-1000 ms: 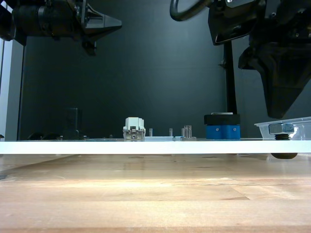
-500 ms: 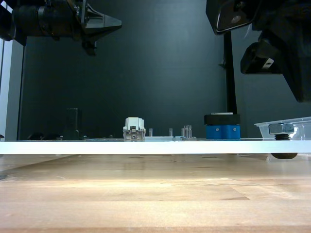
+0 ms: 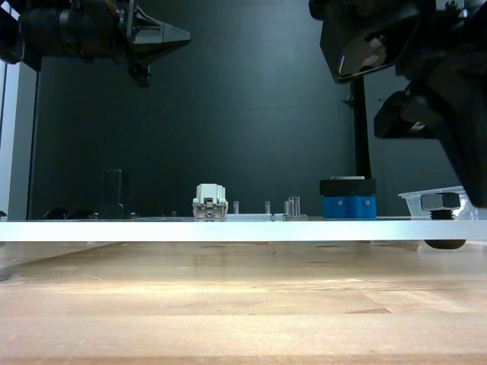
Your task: Unfasten the M12 nut and place it in the container
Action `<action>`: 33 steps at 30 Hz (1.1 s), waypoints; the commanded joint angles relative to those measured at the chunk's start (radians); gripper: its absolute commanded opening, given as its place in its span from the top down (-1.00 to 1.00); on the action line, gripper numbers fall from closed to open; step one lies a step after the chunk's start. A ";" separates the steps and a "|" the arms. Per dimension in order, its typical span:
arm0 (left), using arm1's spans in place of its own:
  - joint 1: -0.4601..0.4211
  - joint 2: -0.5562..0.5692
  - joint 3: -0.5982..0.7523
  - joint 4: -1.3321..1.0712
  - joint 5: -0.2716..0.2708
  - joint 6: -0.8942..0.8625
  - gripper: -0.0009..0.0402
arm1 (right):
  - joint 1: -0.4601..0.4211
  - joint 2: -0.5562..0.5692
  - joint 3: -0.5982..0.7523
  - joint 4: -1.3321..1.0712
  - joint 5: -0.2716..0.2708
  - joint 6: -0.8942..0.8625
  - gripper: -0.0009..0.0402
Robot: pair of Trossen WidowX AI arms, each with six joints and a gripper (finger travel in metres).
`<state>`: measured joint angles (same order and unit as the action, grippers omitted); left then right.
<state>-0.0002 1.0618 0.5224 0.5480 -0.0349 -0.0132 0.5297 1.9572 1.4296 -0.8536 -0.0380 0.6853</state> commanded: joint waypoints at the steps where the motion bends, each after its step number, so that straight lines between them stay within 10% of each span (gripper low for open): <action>1: 0.000 0.000 0.000 0.000 0.000 0.000 0.96 | -0.001 0.000 -0.002 -0.003 0.038 -0.002 0.96; 15: 0.000 0.000 0.000 0.000 0.000 0.000 0.96 | -0.002 -0.005 -0.002 -0.028 0.056 -0.002 0.96; 20: 0.000 0.000 0.000 0.000 0.000 0.000 0.96 | 0.001 -0.027 0.006 -0.174 0.321 0.109 0.96; 33: 0.000 0.000 0.000 -0.001 0.000 0.000 0.96 | 0.007 -0.060 0.018 -0.183 0.259 0.123 0.96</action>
